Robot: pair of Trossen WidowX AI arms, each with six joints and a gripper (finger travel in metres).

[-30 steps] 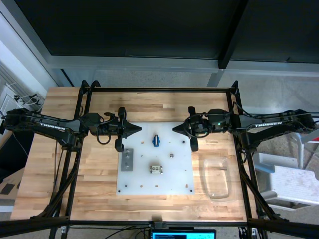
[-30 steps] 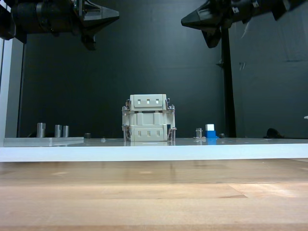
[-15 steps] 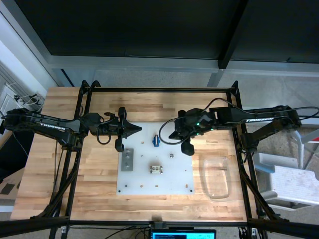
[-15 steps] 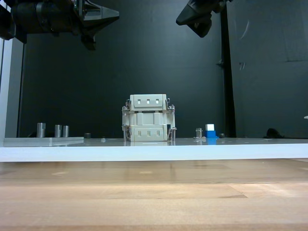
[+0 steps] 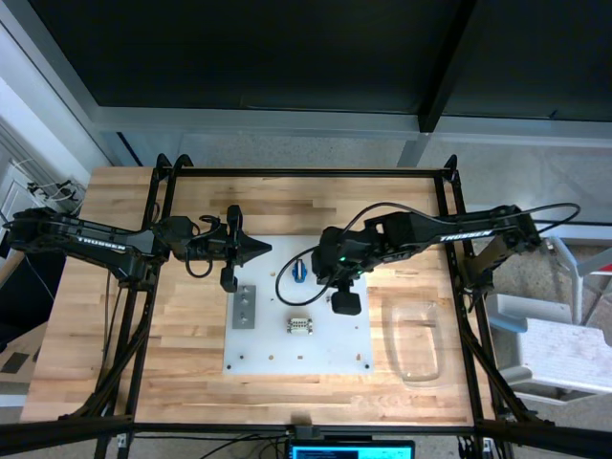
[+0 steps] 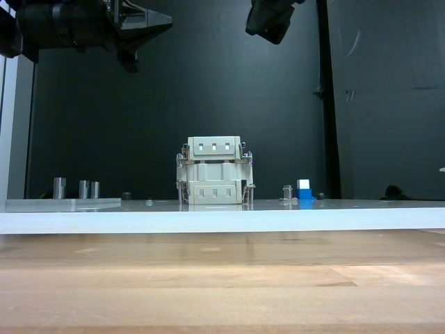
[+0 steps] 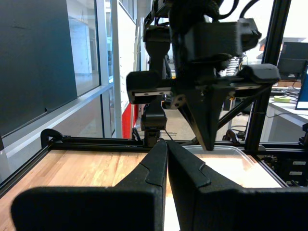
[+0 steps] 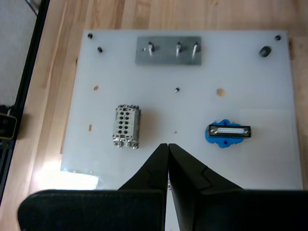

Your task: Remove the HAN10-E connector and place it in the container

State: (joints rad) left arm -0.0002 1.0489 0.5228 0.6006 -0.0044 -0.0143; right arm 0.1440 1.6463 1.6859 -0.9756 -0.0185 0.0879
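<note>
Beige HAN10-E connector [image 5: 300, 326] sitting on white board [image 5: 335, 354]; container [image 5: 417, 344] lying alongside on counter [image 5: 143, 335]. Right tool [image 8: 167, 145] hovering above board, fingers together, empty; left tool [image 7: 166, 142] hanging aside, likewise pinched.

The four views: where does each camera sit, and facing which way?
Left wrist: on the left arm, level past its shut left claw, by the board's edge, toward the right arm and container.
Right wrist: on the right arm, down past its shut right claw, above the board, onto the HAN10-E connector.
High: above the near edge, looking down on both arms.
Low: tabletop height, level; claws overhead.
All but left wrist show the connector.
</note>
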